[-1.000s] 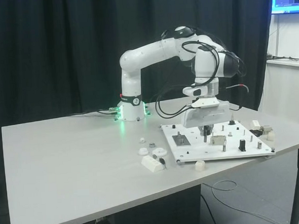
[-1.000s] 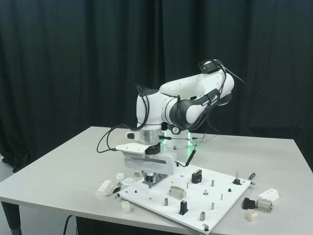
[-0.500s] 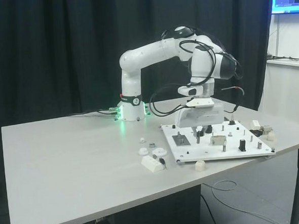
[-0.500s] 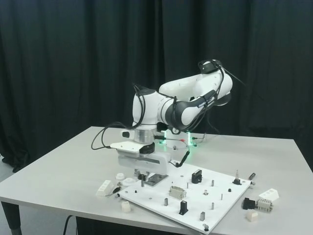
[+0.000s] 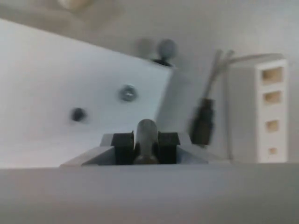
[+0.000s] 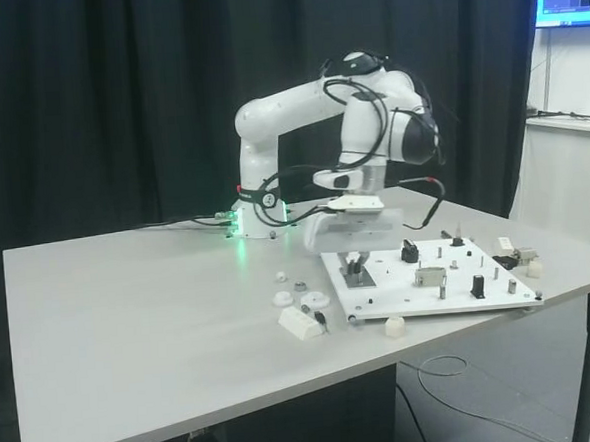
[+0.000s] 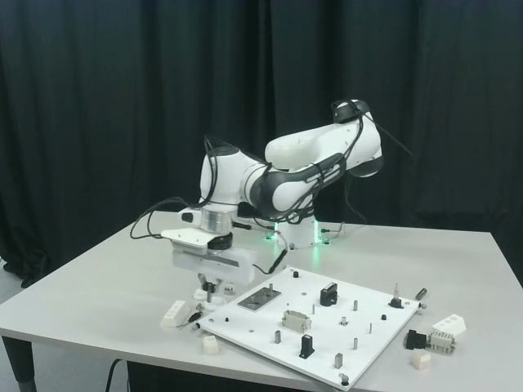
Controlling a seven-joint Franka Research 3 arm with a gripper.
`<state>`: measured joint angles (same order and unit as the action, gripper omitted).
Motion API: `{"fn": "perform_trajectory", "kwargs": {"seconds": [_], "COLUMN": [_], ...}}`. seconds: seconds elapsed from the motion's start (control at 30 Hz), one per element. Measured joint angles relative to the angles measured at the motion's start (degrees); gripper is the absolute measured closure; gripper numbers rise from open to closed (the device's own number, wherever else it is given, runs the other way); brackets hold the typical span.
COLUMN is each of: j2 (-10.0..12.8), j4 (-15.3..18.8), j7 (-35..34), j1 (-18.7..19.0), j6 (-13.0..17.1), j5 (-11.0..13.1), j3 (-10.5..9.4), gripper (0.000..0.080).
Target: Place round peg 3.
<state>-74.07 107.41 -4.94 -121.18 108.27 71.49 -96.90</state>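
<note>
Had my pincer (image 5: 146, 148) clamped on round peg (image 5: 146, 135), hanging over white board's (image 5: 56, 79) edge, near black plug (image 5: 202, 127) and white connector block (image 5: 258, 109). Worry: peg looked barely pinched, so could tilt, miss hole, jam on rim.

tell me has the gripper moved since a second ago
Yes. The gripper, holding the round peg, has travelled across the white board toward its corner nearest the small white parts on the table.
</note>
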Motion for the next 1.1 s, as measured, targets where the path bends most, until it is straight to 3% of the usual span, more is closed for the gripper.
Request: {"fn": "perform_trajectory", "kwargs": {"seconds": [0.33,0.57,1.1], "j2": [-0.5,-0.8,-1.6], "j4": [4.1,5.9,6.6], "j7": [5.3,7.9,9.5], "j1": [-0.7,-0.8,-1.1], "j6": [1.1,3.0,6.4], "j5": [4.7,7.9,11.3], "j3": [-0.42,-1.97,-5.07], "gripper": [0.0698,0.0698,0.0698]}}
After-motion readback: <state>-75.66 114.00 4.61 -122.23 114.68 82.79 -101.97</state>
